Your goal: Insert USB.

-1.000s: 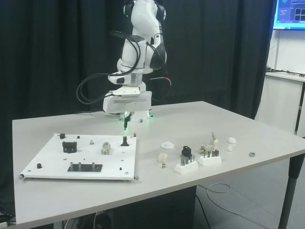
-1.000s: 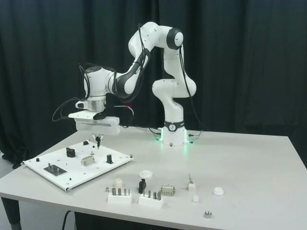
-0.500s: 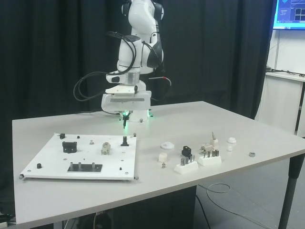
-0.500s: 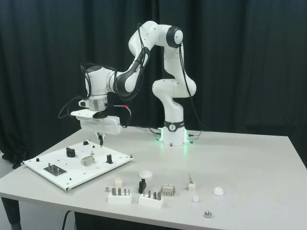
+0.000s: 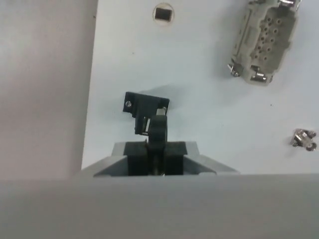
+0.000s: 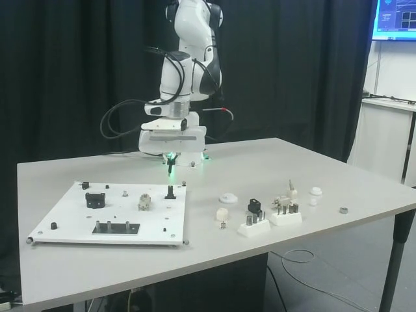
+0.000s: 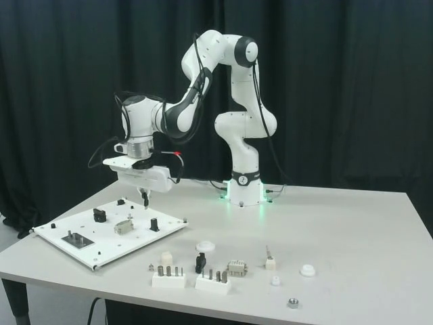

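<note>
The gripper (image 5: 157,130) hangs in the air above the white board (image 6: 71,221). Its two black fingers (image 5: 158,133) are pressed together on a small black USB plug, and the plug points down. Right under the plug, a little black USB socket (image 5: 142,105) stands on the board, near the board's far edge. The plug is above the socket and not touching it.

The board lies flat on the grey worktop (image 6: 286,162), near the worktop's left end as I see it from the first room spot. A pale many-pin connector (image 5: 264,37) sits on the board too, near the socket.

More small parts stand in two white holders (image 7: 191,282) near the front edge of the worktop. The white arm (image 7: 233,101) is bolted at the back edge. Black curtains (image 7: 338,81) hang behind it all.
</note>
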Motion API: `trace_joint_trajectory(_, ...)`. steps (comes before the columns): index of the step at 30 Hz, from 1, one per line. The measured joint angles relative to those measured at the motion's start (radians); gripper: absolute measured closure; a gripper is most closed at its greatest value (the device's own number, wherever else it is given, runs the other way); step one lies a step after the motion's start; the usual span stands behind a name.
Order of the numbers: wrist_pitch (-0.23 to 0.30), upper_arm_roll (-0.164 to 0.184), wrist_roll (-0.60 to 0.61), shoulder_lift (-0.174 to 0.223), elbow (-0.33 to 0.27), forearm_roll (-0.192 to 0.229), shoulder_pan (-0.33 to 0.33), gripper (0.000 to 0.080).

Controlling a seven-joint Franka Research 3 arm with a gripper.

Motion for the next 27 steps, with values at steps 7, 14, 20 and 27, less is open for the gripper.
trace_joint_trajectory(7,0.048,-0.005,0.032,-0.03,-0.047,0.002,0.0,0.0738)
trace_joint_trajectory(14,0.118,-0.012,0.053,-0.067,-0.112,0.003,0.0,0.0738)
trace_joint_trajectory(20,0.161,-0.014,0.053,-0.087,-0.156,0.003,0.0,0.0738)
trace_joint_trajectory(27,0.175,-0.014,0.053,-0.091,-0.176,0.003,0.0,0.0738)
